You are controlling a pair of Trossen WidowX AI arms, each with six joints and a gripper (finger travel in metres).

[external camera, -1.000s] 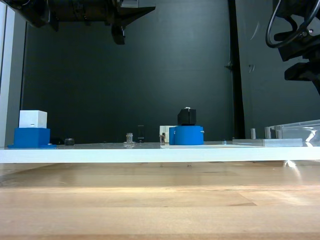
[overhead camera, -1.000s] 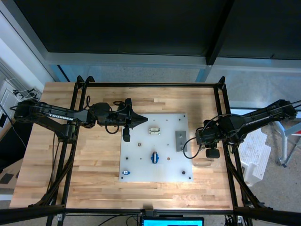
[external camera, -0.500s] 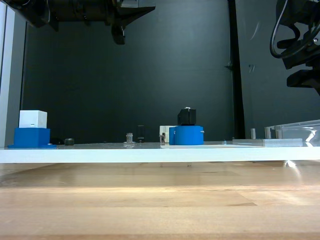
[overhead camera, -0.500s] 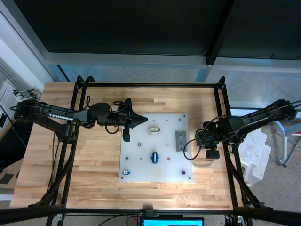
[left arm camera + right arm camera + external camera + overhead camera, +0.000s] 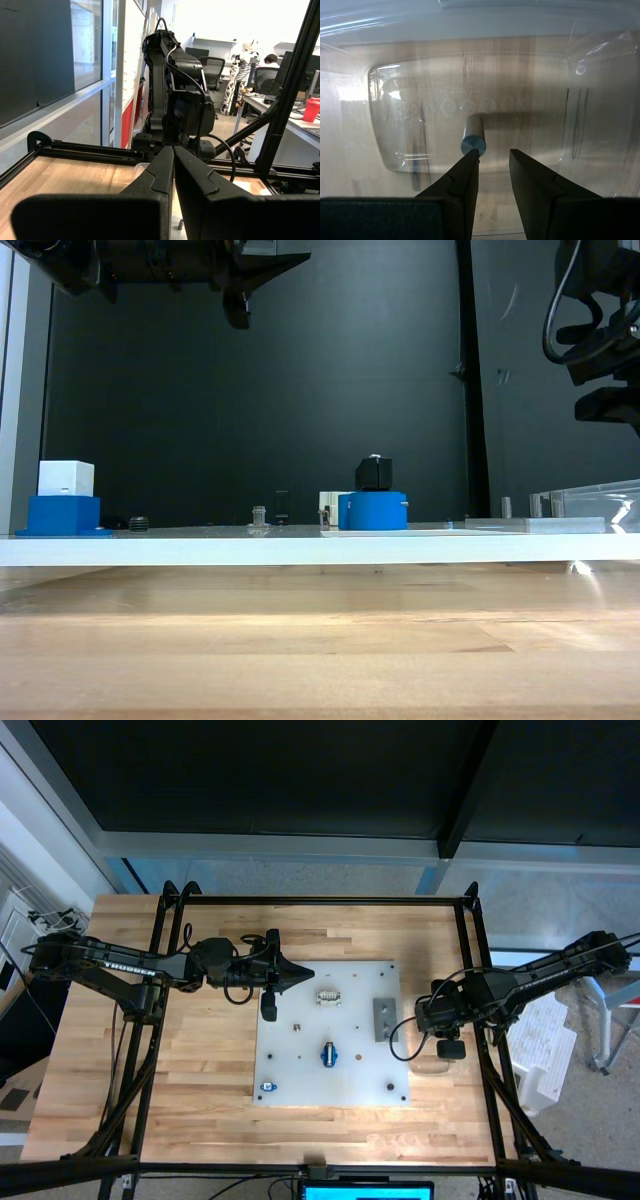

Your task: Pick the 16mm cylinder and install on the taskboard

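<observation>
Left gripper [image 5: 303,974], fingers pressed together, hangs centre-left of the high view over the taskboard [image 5: 300,1065] upper-left edge, unchanged. Right of centre, right gripper [image 5: 450,1049] is above the clear tray [image 5: 395,100] on the desk [image 5: 200,1050], fingers apart. 16mm cylinder [image 5: 473,136] lies in the tray just beyond one fingertip, not between them. Right gripper sits slightly lower than a second ago.

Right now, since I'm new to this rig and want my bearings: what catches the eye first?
The right gripper hangs open over the clear tray right of the taskboard, the 16mm cylinder lying in it just ahead of the fingertips. The left gripper, shut, is raised above the board's far left edge.
</observation>
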